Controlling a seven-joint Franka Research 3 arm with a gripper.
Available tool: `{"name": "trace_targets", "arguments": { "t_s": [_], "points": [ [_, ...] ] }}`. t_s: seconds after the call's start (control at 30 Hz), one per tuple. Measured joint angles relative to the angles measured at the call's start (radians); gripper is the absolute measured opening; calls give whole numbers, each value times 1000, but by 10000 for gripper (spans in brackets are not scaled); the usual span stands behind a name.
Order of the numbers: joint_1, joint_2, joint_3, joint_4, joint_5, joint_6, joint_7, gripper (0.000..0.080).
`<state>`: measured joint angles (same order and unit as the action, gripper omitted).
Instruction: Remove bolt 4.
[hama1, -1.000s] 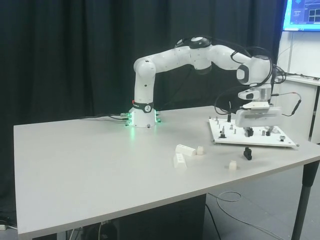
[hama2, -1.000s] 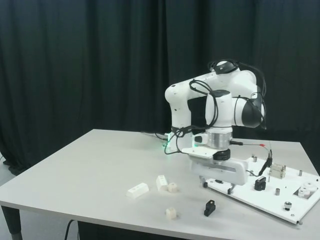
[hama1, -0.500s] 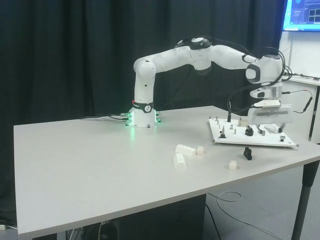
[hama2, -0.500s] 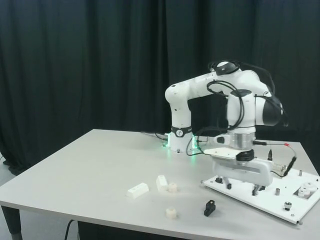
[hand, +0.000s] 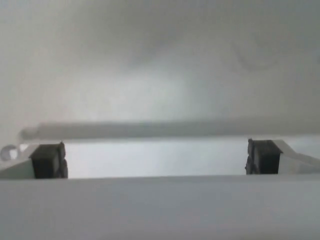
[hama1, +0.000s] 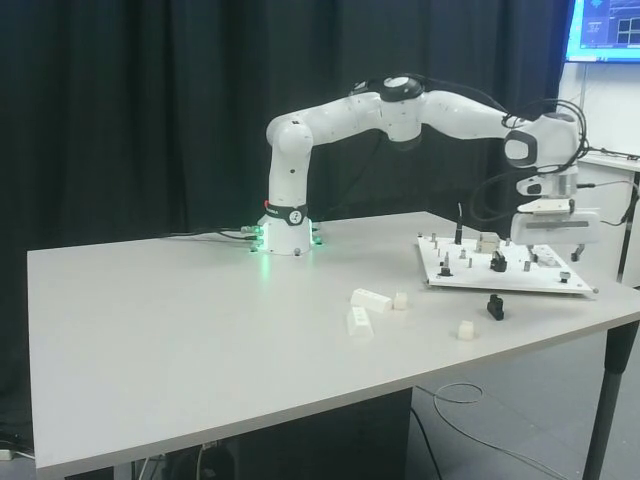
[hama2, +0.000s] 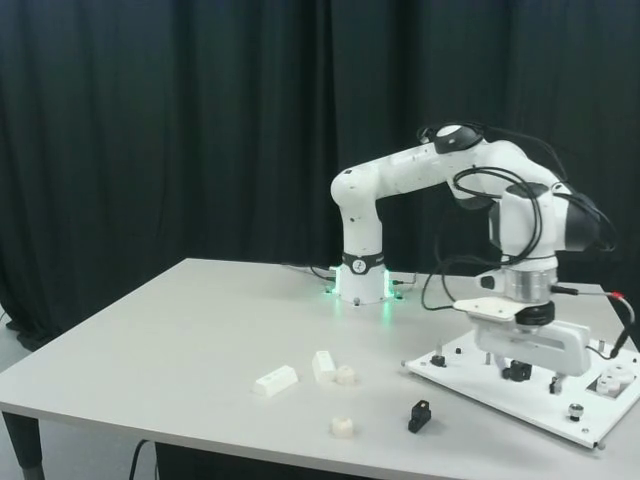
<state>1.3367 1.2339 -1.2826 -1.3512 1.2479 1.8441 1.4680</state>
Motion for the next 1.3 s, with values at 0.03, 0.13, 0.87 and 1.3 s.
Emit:
{"name": "trace_targets", "arguments": {
  "t_s": [0.03,0.13,0.87,1.3],
  "points": [
    [2,0,4,5,-3,1,21,800],
    [10,1,14,19,-11,9,94,800],
    [46,13,76,73,-72,95,538,800],
    [39,25,100,87,-83,113,574,800]
  ]
}}
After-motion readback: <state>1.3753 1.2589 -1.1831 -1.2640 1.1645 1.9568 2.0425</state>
